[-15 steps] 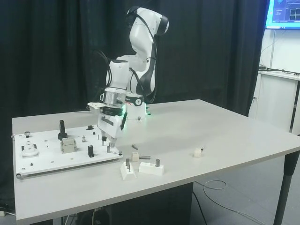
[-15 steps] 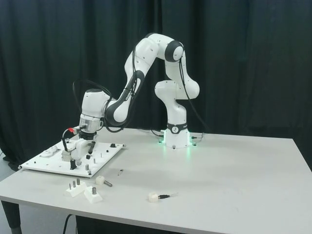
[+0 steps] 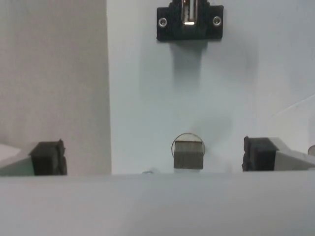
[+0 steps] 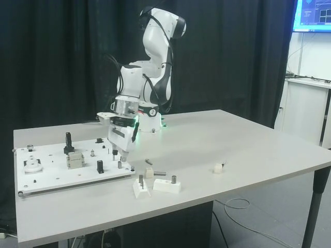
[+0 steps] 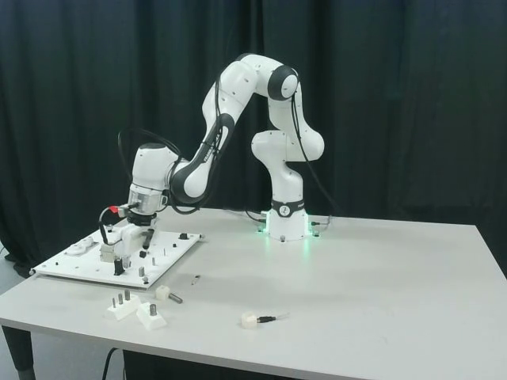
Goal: Pick round peg 4.
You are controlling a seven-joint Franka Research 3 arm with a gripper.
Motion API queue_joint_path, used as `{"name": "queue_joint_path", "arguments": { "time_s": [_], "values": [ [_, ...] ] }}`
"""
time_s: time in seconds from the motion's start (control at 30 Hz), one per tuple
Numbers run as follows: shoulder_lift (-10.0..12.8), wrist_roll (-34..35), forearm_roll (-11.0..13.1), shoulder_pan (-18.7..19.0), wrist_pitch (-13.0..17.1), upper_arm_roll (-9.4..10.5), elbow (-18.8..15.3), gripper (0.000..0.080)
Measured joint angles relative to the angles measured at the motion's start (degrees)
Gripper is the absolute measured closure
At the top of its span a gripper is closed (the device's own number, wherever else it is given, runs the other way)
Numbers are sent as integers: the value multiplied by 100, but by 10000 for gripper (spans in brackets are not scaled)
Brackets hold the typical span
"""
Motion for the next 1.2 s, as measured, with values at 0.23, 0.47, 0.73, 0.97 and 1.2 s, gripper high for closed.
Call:
{"name": "queue_joint_path", "arguments": {
  "time_s": [0.23,0.47,0.73,0.97,1.2],
  "values": [
    [0,-58,-23,-1,0,-39,40,3],
    [0,-294,-38,-27,0,-100,93,3],
    [0,-493,-38,-69,0,-177,155,3],
    [0,-582,-38,-119,-2,-208,208,3],
    [0,-679,-38,-155,-6,-220,251,3]
  ]
}}
